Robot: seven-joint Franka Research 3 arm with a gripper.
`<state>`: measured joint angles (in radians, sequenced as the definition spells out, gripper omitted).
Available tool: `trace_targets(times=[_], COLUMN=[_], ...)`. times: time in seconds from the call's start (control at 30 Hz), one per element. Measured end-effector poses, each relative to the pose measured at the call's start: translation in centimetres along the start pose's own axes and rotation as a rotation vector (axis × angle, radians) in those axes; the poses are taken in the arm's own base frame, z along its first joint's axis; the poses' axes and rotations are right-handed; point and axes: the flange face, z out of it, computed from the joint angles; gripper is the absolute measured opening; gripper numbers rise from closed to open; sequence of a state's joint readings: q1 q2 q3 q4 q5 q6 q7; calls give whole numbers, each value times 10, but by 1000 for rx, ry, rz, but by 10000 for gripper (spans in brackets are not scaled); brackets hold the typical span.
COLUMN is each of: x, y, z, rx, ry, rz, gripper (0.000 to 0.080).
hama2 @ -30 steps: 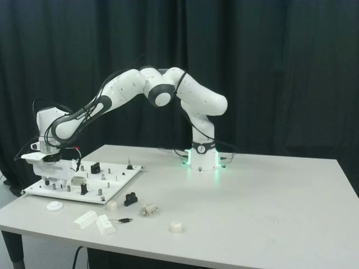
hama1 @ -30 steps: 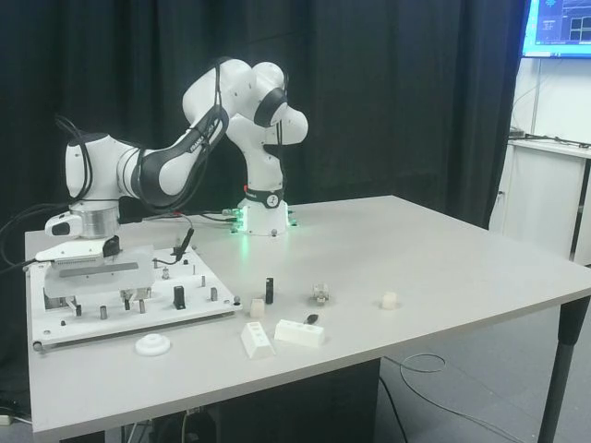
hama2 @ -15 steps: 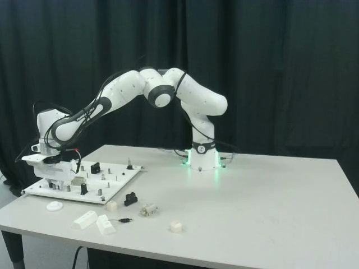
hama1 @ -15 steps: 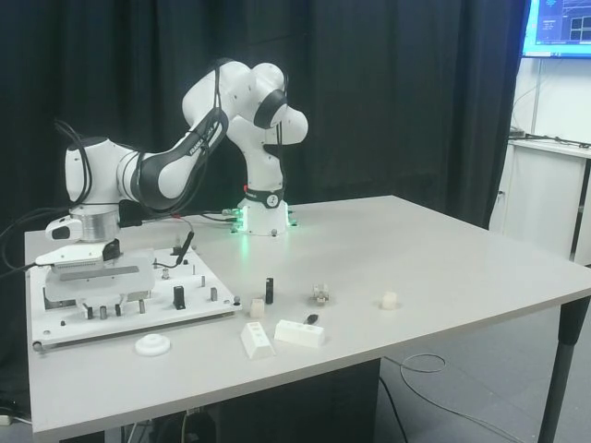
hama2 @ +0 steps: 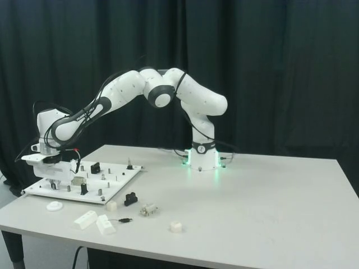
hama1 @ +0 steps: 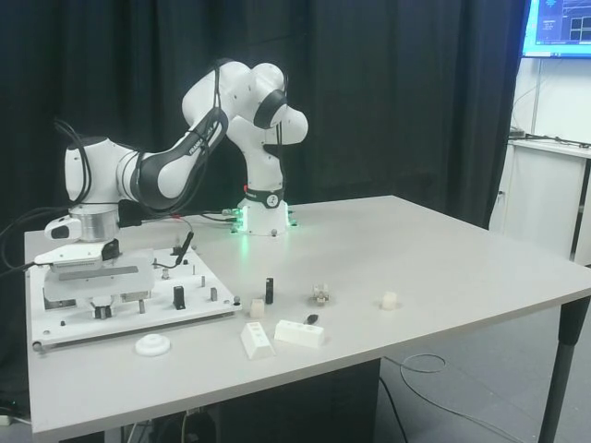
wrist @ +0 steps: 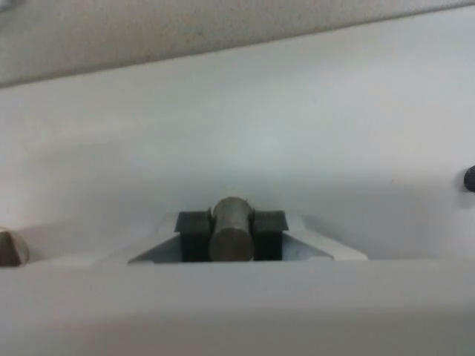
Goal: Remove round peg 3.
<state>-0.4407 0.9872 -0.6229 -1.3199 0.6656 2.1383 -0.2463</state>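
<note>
Here the tool [wrist: 231, 236] grips round peg 3 [wrist: 231, 231] above the white board [hama1: 199, 309].

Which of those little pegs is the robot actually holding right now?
Find the white board at the table's end farthest from the arm's green-lit base. Over it hangs the end effector. The grey round peg is the only one clamped between its black fingers; the others stand free.

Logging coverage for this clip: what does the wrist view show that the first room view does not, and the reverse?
Only the wrist view shows the grey round peg gripped between the black pads of the end effector. Only the first room view shows the whole white arm, the grey table, and loose parts such as a white disc and a white block. Both show the white board.
</note>
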Motion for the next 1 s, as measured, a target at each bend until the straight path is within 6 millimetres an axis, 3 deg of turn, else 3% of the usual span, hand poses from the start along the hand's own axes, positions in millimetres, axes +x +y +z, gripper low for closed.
trace_targets(times=[0.67,1.0], x=[3,8], y=[-1,-3], z=[-12,-40], rx=[-6,-17], ry=[-12,-27], rz=[7,11], gripper=[114,113])
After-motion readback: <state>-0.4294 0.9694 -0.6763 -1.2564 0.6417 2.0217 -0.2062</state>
